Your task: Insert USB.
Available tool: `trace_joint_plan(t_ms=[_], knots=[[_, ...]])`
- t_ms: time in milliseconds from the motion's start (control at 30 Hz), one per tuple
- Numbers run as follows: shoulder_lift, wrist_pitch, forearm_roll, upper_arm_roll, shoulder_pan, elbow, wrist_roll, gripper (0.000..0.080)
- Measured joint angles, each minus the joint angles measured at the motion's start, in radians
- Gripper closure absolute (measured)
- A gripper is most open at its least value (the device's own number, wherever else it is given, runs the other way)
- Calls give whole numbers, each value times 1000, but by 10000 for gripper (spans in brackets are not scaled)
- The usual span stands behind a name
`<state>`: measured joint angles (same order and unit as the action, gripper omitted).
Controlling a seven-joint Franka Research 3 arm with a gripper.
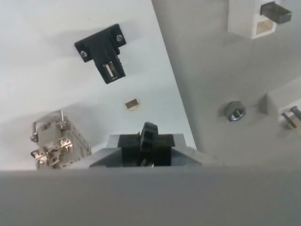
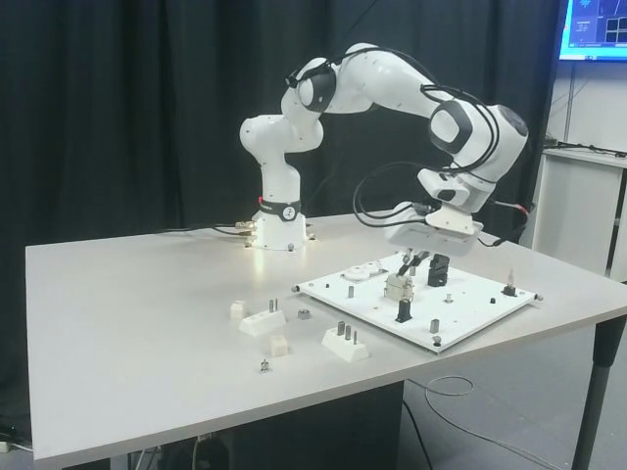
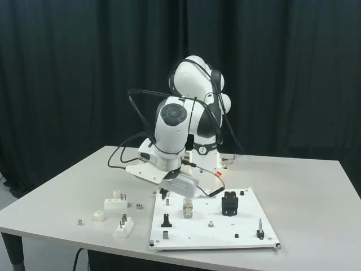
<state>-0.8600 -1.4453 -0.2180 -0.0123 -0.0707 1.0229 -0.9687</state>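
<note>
Currently my gripper (image 1: 149, 141) pinches the black USB plug (image 1: 149, 134); tilted over the socket (image 1: 111, 71), it could jam against the rim.

The USB plug (image 1: 149, 141) is a small black piece, clamped between the fingers of the gripper (image 1: 146, 149) and sticking out just beyond their tips. The USB socket (image 1: 104, 52) is a black block screwed flat to the white board (image 1: 56, 84) with two screws, its open slot showing a pale tongue inside. It lies ahead of the gripper, well apart from the plug and below it, nothing touching it.
</note>
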Motion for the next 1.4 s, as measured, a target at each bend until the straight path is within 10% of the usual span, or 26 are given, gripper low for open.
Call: trace_joint_plan(t_ms=[867,1400], knots=[[95,-133,-31,0,15,195,109,751],[239,-403,-28,0,30,467,163,751]])
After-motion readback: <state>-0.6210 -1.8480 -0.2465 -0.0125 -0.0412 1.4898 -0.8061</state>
